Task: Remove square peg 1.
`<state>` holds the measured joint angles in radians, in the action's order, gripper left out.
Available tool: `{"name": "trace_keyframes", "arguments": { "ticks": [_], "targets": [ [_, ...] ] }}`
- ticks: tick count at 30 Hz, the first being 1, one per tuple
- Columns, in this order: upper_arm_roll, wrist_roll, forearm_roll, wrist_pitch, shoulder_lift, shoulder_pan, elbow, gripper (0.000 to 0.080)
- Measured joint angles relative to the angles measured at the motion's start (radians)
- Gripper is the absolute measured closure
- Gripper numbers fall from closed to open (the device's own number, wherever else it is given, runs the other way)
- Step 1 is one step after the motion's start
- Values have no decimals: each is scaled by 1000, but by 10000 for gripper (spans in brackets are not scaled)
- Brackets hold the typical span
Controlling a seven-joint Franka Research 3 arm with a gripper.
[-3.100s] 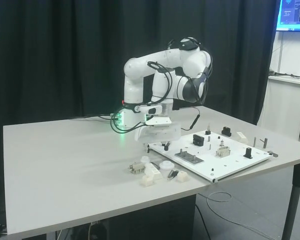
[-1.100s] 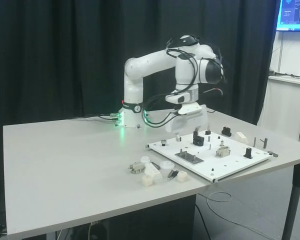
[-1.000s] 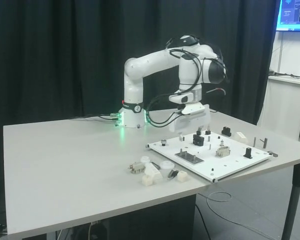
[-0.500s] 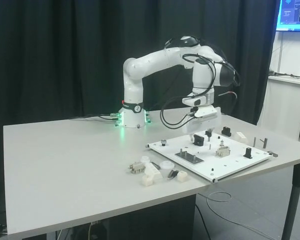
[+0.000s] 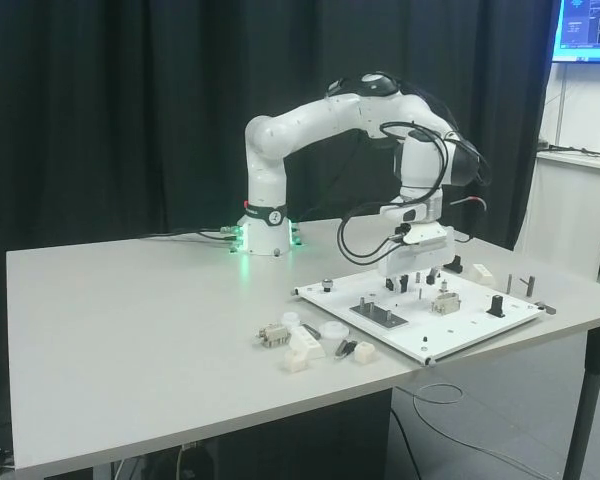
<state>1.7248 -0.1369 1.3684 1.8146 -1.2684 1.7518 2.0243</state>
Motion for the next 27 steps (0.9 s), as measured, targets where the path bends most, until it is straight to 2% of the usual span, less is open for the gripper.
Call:
{"name": "trace_keyframes", "arguments": {
  "ticks": [12,23,24,27],
  "targets": [
    [55,-51,5,48,0,-16,-11,3],
    [78,-74,3,69,0,-25,-16,3],
    [78,-74,1,70,0,-26,-16,138],
    [78,-74,-3,70,0,-29,-16,138]
  ]
}}
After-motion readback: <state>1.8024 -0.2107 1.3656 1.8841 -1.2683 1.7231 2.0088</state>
